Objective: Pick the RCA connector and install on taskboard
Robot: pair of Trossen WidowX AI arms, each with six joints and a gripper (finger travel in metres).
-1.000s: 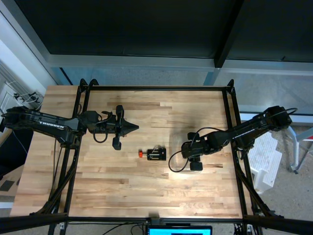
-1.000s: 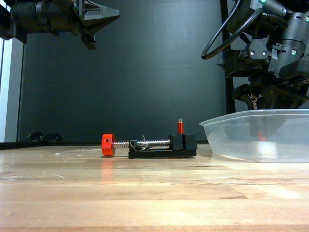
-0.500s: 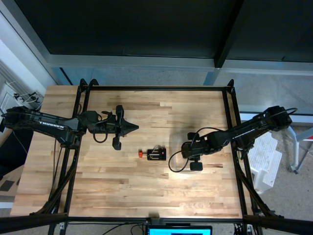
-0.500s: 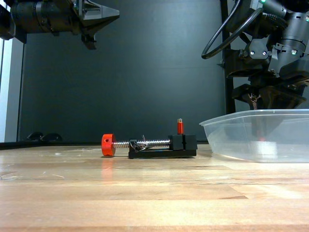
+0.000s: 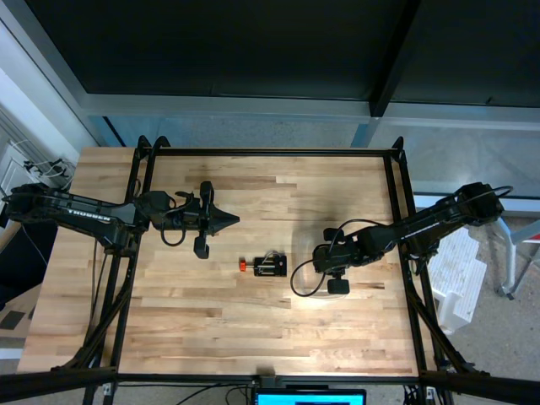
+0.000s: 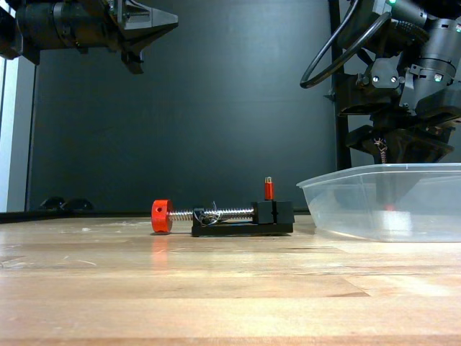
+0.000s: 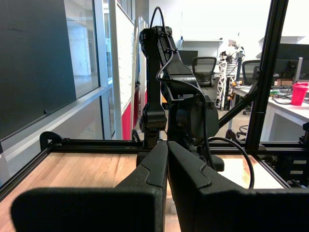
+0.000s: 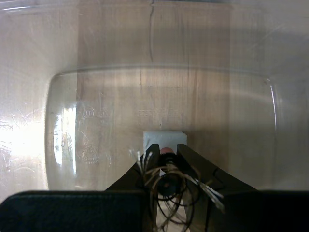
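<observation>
The taskboard (image 5: 271,267) is a small black block with a red knob (image 6: 161,215), a spring and an upright red pin; it lies mid-table (image 6: 241,220). The RCA connector (image 8: 167,152), a small red-tipped piece with loose thin wire strands, sits between the fingertips of my right gripper (image 8: 166,151), which is shut on it. That gripper (image 6: 389,155) hangs just above the rim of a clear tray (image 6: 346,205), right of the taskboard (image 5: 331,263). My left gripper (image 5: 232,220) is shut and empty, held high over the table's left part (image 6: 169,23).
A whitish block (image 8: 163,137) lies on the tray floor directly under the right fingertips (image 6: 396,220). The black frame rails (image 5: 270,153) border the wooden table (image 5: 211,329). In the left wrist view the shut fingers (image 7: 167,145) point at the right arm.
The right gripper has lifted slightly with the wired piece, and the red patch seen through the tray wall has shrunk. The left arm and taskboard have not moved.
</observation>
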